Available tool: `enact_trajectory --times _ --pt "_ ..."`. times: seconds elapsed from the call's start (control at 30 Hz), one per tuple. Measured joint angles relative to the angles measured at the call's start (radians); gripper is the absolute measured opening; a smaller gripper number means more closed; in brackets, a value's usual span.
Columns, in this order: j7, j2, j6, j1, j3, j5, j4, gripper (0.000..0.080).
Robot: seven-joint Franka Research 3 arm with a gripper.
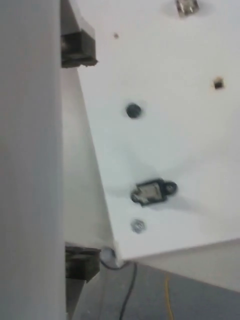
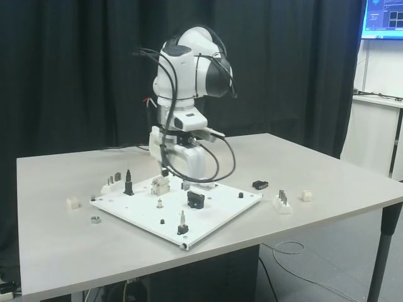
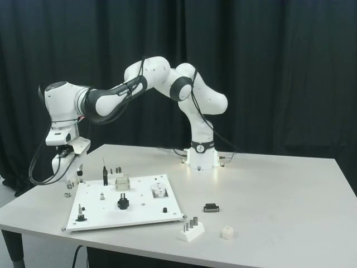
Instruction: Pick bolt 4.
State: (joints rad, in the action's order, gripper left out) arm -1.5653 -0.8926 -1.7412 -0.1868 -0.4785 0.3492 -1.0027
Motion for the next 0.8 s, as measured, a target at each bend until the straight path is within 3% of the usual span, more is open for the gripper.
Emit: enact_trajectory --times 0.47,0.8 --pt "-0.003 0.01 0.04 -0.01 -0.095 0.0 0.0 0.08" --pt "0.013 0.01 0.04 -0.065 -0.105 0.002 -0.005 0.08"
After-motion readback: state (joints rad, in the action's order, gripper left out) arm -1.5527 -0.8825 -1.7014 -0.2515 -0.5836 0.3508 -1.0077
